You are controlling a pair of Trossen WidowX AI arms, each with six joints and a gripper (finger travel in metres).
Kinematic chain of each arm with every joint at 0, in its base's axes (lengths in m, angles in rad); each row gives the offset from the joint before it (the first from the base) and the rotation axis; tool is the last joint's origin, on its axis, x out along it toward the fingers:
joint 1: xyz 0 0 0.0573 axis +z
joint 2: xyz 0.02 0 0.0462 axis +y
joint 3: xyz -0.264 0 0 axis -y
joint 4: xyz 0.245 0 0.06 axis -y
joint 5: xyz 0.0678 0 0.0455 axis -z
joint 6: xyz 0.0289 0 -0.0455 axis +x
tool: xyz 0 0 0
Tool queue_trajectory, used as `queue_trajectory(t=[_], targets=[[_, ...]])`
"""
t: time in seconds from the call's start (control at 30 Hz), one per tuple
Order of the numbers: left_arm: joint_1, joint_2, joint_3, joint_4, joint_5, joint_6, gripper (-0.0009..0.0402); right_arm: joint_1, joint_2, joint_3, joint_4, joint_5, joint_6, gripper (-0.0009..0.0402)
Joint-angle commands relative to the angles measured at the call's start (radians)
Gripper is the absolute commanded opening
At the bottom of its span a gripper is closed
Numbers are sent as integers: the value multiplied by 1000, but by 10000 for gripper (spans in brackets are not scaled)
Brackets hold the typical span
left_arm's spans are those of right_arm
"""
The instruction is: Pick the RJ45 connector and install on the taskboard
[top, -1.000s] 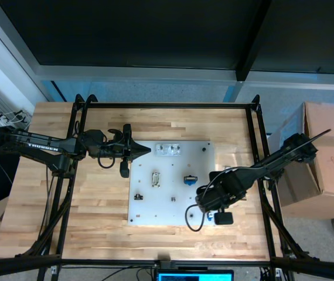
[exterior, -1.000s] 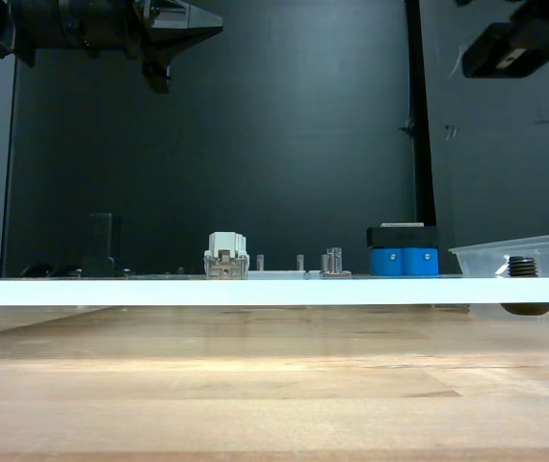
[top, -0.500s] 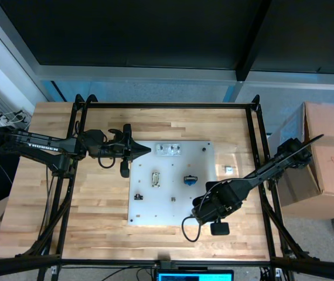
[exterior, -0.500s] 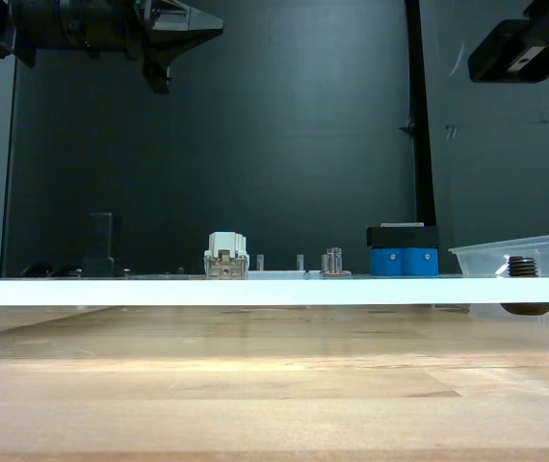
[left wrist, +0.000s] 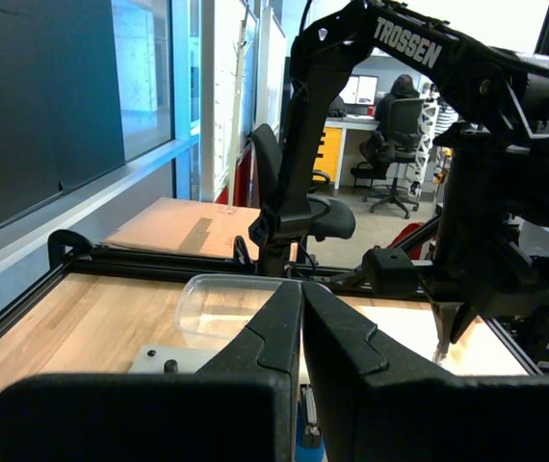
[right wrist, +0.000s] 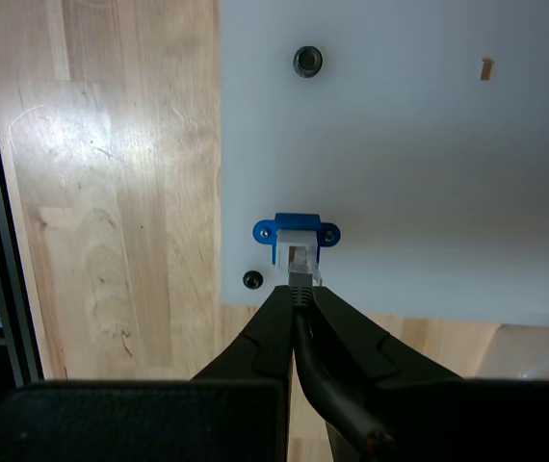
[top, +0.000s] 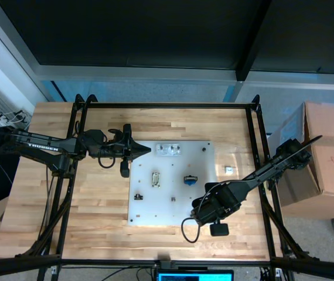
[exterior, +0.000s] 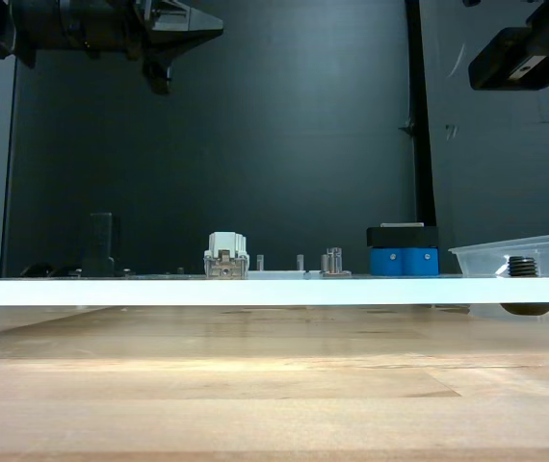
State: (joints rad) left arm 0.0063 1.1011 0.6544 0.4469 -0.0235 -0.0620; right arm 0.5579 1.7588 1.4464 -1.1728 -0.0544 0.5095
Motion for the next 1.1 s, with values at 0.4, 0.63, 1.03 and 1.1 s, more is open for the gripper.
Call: queue_trajectory(t=[0.4,0.63,1.03,1.1], targets=[[0,0,0,0,0,0,1,5,-1,-16,18,10,-3,0],[0,0,0,0,1,0,1,5,-1,-16,22,10,-10,0],[0,0,0,0,1,0,1,6,-1,-106,113,16,-8,0],[0,0,0,1,0,0,1,5,-1,-109,112,18,-9,0]])
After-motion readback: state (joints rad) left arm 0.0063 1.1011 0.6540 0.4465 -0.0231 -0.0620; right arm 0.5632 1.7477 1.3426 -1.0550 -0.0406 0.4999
